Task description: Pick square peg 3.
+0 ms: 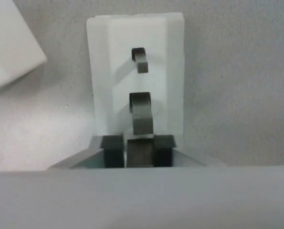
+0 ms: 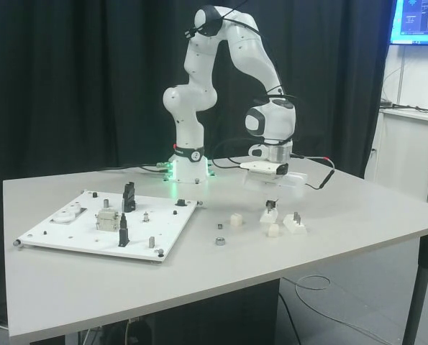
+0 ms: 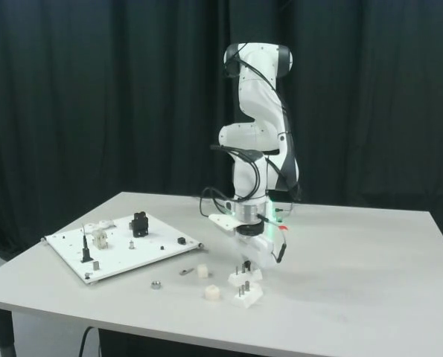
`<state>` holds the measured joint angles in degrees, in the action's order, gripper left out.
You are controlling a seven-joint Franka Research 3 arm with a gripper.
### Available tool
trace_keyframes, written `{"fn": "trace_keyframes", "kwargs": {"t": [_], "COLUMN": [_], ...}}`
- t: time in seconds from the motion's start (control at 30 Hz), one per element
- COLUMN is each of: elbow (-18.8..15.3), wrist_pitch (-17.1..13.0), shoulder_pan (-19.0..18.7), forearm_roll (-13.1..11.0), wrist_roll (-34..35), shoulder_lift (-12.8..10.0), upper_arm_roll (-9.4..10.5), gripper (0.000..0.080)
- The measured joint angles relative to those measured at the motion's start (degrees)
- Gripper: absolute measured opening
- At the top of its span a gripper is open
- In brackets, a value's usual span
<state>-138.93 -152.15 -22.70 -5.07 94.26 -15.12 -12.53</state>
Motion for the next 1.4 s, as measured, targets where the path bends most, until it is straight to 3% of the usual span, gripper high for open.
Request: {"fn": "trace_keyframes", "kwargs": {"t": [0.03, 0.67, 1.4], "elbow": [0.00, -0.03, -0.35], "wrist_pitch": [-0.03, 0.21, 10.82], "shoulder_pan": [0.00, 0.00, 0.53], "forearm_roll": [0.00, -0.36, -0.51], "wrist_roll": [0.00, 0.00, -1.64], "shoulder_lift": [0.00, 0.73, 8.96], "upper_arm_roll": [0.00, 0.11, -0.81], "gripper": [0.0134, 0.0115, 0.0114]}}
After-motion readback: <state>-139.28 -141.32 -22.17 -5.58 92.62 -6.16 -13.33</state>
